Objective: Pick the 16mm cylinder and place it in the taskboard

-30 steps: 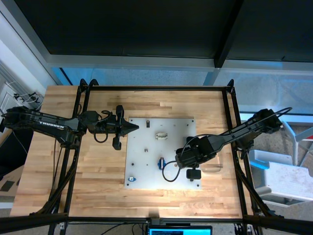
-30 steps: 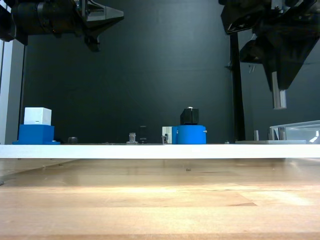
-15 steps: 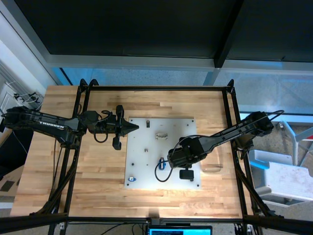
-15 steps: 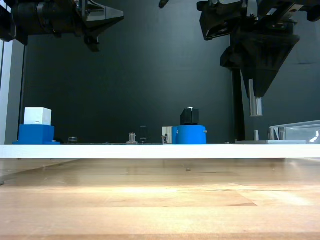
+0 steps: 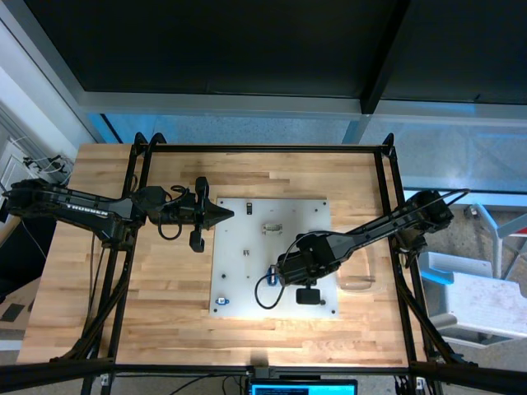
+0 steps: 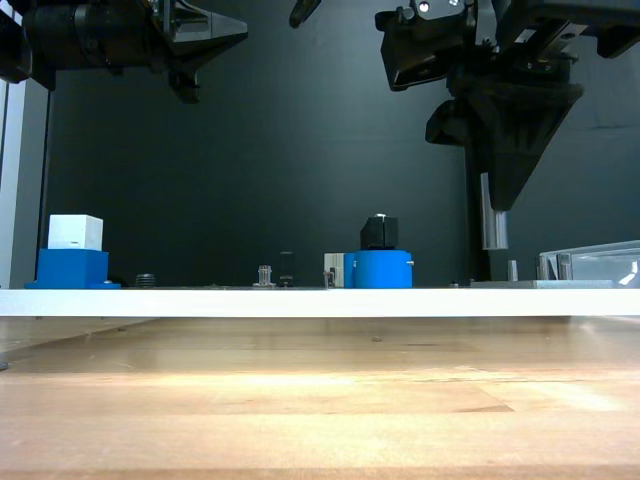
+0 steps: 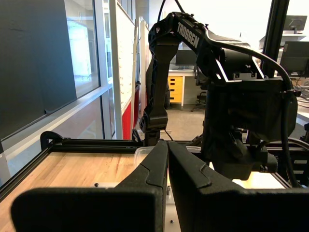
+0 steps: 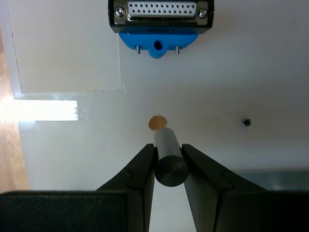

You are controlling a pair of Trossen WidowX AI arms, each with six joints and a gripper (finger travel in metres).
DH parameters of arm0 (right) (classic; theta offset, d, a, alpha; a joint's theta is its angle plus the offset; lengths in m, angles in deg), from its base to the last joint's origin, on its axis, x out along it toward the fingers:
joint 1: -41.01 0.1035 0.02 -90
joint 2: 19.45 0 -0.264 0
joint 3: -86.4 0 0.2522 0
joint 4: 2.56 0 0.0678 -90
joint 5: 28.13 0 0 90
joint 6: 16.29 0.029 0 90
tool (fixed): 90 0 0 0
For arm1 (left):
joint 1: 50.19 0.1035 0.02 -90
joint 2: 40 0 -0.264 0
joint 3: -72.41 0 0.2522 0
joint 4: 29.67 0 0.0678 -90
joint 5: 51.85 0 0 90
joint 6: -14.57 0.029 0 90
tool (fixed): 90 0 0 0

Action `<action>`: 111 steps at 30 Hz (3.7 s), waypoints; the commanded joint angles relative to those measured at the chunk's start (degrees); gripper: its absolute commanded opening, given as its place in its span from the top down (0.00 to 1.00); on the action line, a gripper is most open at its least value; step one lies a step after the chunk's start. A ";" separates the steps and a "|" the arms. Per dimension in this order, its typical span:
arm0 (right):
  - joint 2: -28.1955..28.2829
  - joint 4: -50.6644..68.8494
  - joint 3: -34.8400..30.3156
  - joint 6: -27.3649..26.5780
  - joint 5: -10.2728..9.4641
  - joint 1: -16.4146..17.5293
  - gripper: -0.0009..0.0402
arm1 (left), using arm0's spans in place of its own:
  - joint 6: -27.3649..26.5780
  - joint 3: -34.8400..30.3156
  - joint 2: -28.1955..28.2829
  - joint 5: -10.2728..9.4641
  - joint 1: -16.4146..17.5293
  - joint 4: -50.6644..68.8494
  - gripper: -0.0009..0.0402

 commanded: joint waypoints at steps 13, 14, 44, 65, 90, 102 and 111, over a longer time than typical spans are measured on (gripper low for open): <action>0.90 -1.97 1.25 -0.55 0.00 0.11 0.90 | 0.02 -0.02 0.00 0.02 0.02 0.00 0.98; 0.90 -2.25 1.42 -0.48 0.00 0.13 0.90 | 0.02 -0.02 0.00 0.02 0.02 0.00 0.98; 0.90 -3.87 2.84 -0.55 0.00 0.22 0.90 | 0.02 -0.02 0.00 0.02 0.02 0.00 0.98; 2.71 -4.92 2.84 -0.63 -1.01 0.17 0.90 | 0.00 -0.02 0.00 0.02 0.02 0.00 0.98; 2.19 -4.90 2.84 -1.03 0.57 0.07 0.90 | 0.00 -0.02 0.00 0.02 0.00 0.00 0.98; 2.05 -4.59 2.84 -0.98 0.07 0.07 0.90 | 0.02 -0.02 0.02 0.02 0.02 0.00 0.98; 2.05 -4.66 2.84 -1.01 -0.04 0.07 0.90 | 0.02 -0.02 0.00 0.02 0.00 0.00 0.98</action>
